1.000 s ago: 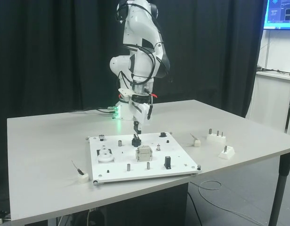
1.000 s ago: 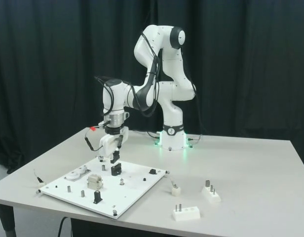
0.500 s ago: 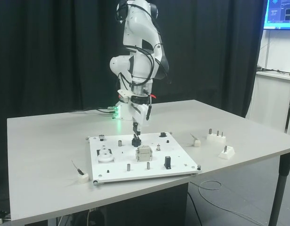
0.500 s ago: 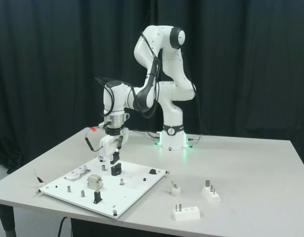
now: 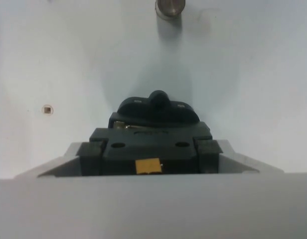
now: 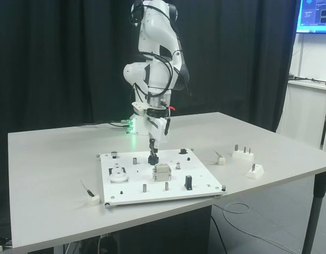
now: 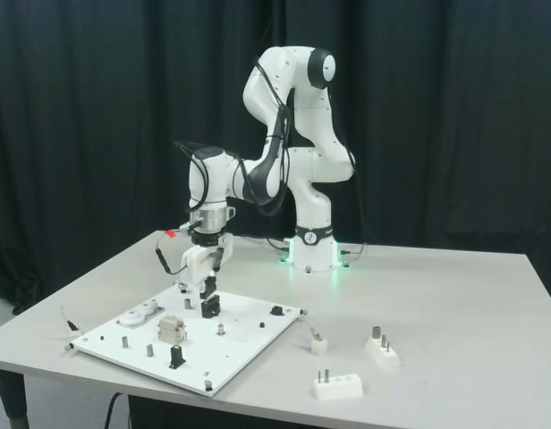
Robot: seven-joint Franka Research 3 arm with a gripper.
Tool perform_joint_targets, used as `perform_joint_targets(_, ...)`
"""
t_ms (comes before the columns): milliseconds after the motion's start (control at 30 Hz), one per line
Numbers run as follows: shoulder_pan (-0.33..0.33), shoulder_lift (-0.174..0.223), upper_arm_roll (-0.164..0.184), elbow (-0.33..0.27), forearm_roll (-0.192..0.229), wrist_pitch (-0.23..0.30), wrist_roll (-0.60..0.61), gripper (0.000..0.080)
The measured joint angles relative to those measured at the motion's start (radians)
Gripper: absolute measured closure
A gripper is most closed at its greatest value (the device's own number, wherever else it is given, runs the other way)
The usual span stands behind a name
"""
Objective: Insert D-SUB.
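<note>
While the black D-SUB plug (image 5: 154, 134) sits pinched between the gripper (image 6: 152, 154) fingers (image 5: 207, 149), it hangs right over the white board (image 6: 202, 177), near the back middle. A grey peg (image 5: 170, 7) stands just beyond it on the grey table (image 6: 46, 159).

A robotics lab is indicated. A white robot arm (image 7: 289, 125) is bolted to a grey table (image 6: 52, 159), which is backed by black curtains (image 7: 454, 107). A white test board (image 6: 157, 177) studded with small parts is laid out, and a wall screen (image 6: 315, 16) is seen far right.
</note>
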Motion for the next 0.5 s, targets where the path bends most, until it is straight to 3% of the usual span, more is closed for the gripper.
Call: perform_joint_targets(500,0.000,0.000,0.000,-0.010,0.015,0.011,0.000,0.0417)
